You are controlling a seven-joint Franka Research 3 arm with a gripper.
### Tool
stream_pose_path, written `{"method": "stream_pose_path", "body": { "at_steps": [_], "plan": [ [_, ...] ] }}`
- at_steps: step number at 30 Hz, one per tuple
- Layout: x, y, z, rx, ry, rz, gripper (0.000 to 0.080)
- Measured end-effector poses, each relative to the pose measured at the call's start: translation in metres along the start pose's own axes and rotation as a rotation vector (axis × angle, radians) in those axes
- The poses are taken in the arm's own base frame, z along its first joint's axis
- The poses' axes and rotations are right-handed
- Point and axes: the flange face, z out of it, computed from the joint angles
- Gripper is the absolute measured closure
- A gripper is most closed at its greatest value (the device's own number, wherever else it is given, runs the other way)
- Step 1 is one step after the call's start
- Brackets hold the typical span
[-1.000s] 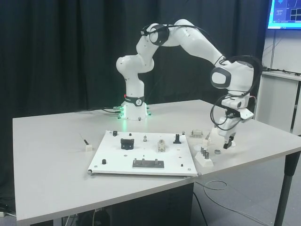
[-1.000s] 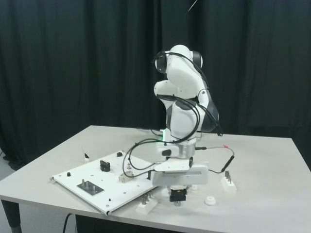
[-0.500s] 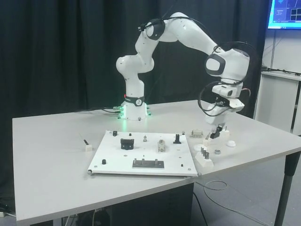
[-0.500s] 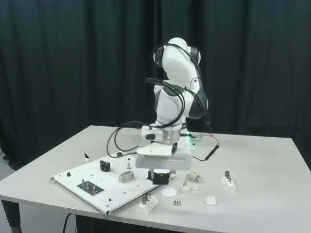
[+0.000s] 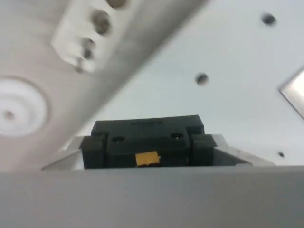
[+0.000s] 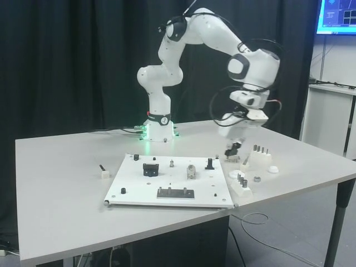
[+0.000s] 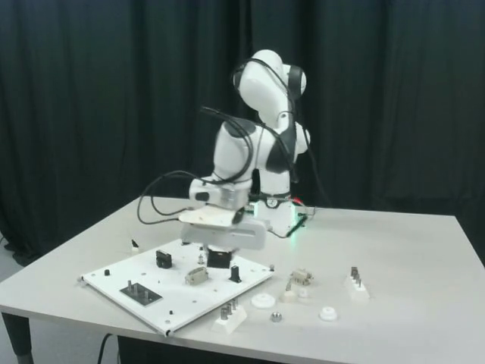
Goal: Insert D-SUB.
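My gripper [image 6: 231, 151] hangs above the right edge of the white board [image 6: 139, 189], shut on a black D-SUB plug [image 5: 147, 135]. In the wrist view the plug sits between both fingers [image 5: 227, 149], with a small label on its face and the board under it. The second room view has the gripper [image 7: 218, 259] just above the board [image 7: 182, 299], close to a grey D-SUB socket [image 7: 197, 275]. In the first room view that socket [image 6: 191, 171] stands mid-board, to the left of the gripper.
A black upright post [image 6: 209, 163] stands on the board near the gripper. Off the board lie a white peg holder [image 6: 241, 186], a white disc [image 7: 263, 301], a gear [image 7: 327, 312], a second peg holder [image 6: 260, 158] and another connector [image 7: 301, 277]. A small white block [image 6: 103, 172] sits left.
The arm has swung from the table's right side toward the board, carrying the black plug. The gripper went from beside the loose parts to above the board's edge.
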Motion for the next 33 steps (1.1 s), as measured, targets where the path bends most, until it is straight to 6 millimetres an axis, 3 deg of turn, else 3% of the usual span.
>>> {"method": "stream_pose_path", "body": {
  "at_steps": [19, 33],
  "plan": [
    [0.005, 0.103, 0.017, 0.044, -0.006, 0.096, 0.0421],
    [0.008, 0.195, 0.037, 0.093, 0.038, 0.253, 0.0421]
  ]
}}
